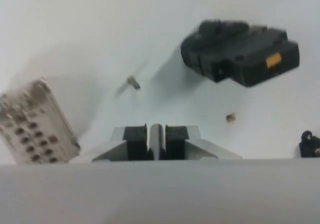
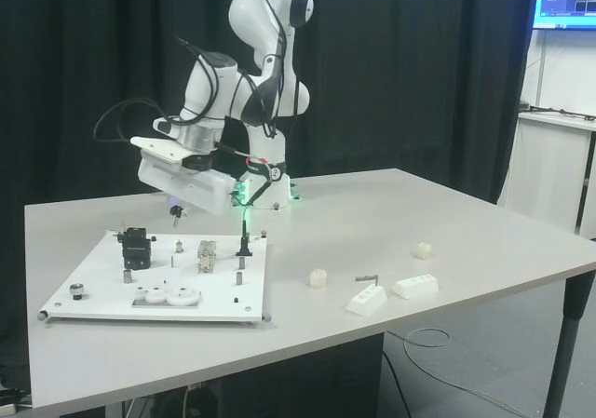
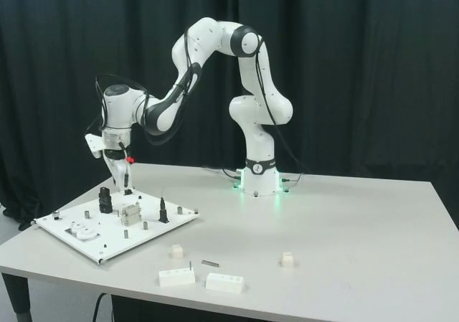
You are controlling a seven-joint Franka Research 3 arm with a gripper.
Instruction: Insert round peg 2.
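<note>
Round peg (image 1: 156, 140) sits upright between the jaws (image 1: 156, 143), clenched on both its sides, held in the air above the white board (image 2: 214, 299); in the first room view the jaws (image 2: 174, 212) hang over the board's far edge, apart from its surface; white arm (image 3: 215, 46) reaches from its base on the grey desk (image 3: 344, 221) across to the board; below the peg on the board: black block (image 1: 240, 57) near it, grey connector with rows of holes (image 1: 35, 124) on the other side, well apart from the block; small grey pin (image 1: 133, 82) lies on the board between those two; white gears (image 2: 168, 296) at the board's near edge; off the board on the desk: two white holders (image 2: 391, 292), two small white cubes (image 2: 318, 277)
</note>
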